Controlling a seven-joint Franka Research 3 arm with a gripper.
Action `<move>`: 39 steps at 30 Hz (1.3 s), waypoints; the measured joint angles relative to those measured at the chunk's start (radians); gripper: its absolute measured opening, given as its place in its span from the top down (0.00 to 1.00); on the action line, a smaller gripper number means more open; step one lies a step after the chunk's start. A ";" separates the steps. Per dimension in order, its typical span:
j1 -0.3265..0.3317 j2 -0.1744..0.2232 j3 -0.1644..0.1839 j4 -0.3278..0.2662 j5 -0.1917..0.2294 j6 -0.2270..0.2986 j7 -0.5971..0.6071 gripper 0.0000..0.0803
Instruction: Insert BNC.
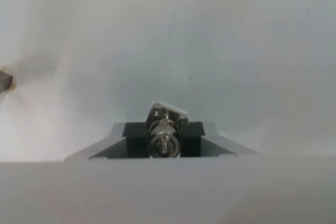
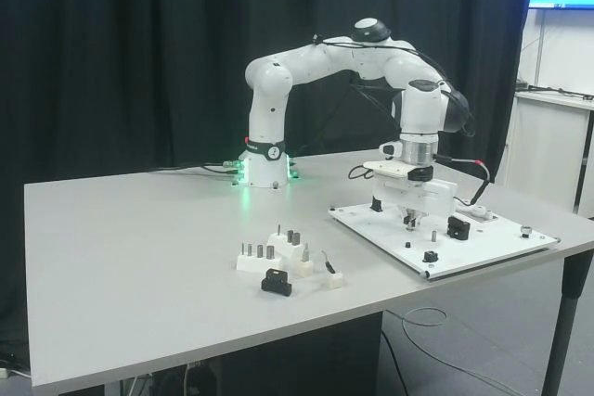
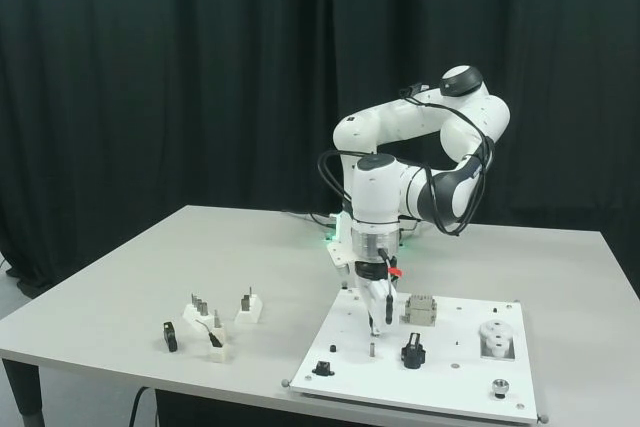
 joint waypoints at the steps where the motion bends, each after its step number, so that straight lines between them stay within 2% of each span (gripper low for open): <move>1: 0.000 0.000 0.000 0.000 0.000 0.000 0.000 0.85; 17: 0.002 0.000 0.001 0.001 -0.005 0.003 -0.012 0.85; 39: 0.001 0.000 0.004 0.001 -0.007 0.007 -0.260 0.85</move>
